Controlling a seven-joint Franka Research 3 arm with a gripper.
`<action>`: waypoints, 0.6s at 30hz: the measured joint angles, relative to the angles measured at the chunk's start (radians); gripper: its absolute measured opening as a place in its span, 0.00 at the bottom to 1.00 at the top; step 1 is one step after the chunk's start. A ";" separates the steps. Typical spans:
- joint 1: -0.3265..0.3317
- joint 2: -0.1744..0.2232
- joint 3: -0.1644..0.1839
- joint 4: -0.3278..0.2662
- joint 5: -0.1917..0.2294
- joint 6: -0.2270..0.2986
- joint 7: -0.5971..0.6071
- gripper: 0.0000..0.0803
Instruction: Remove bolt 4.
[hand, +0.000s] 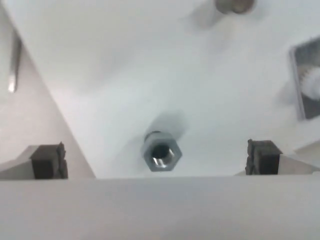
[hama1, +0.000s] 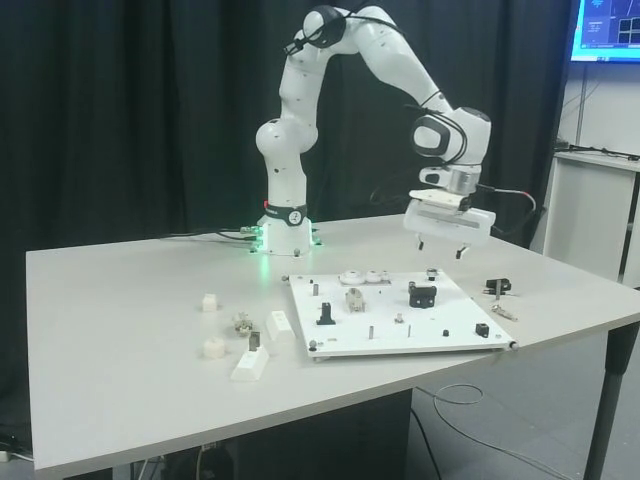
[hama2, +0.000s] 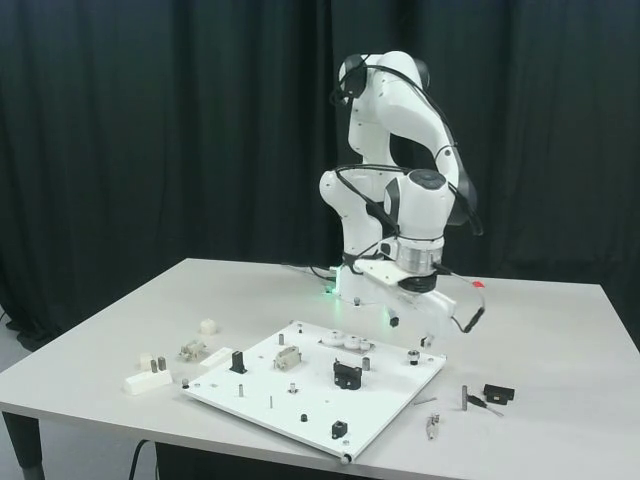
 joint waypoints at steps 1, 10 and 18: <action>0.000 -0.008 0.001 -0.012 -0.002 0.005 0.026 1.00; 0.003 -0.061 0.013 -0.107 -0.009 0.119 0.216 1.00; 0.004 -0.067 0.017 -0.168 -0.018 0.246 0.362 1.00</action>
